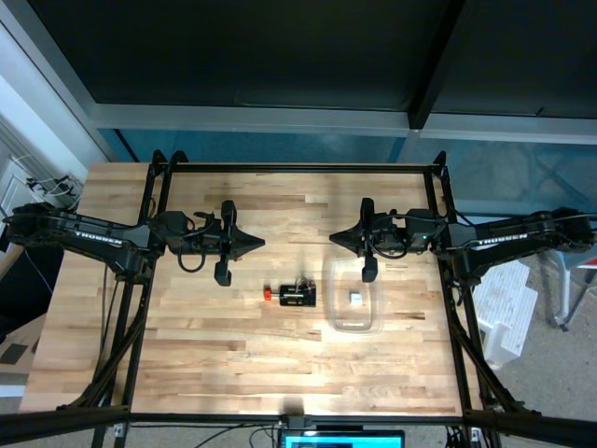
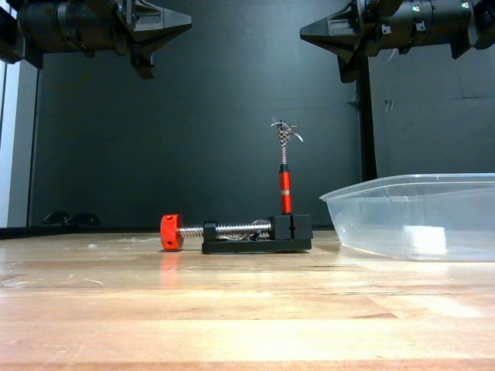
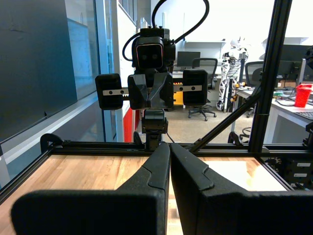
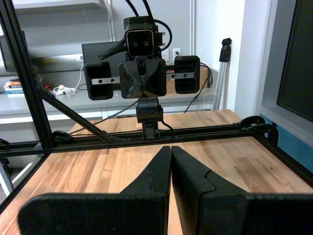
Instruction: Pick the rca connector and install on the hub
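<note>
Wooden surface (image 1: 187, 355): hub (image 1: 298, 297) centred, clear tray (image 1: 329, 301) beside it staging small white piece (image 1: 356, 298), likely rca connector. Parked high clear of work, jaws together: left gripper (image 1: 259, 243), right gripper (image 1: 336, 240).

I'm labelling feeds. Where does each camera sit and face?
High: above near edge, looking down; left gripper faces right gripper beyond hub.
Low: table-top height, level; hub, tray, both grippers overhead.
Left wrist: along shut left gripper, toward right arm.
Right wrist: along shut right gripper, toward left arm.
High and low share hub, tray.
</note>
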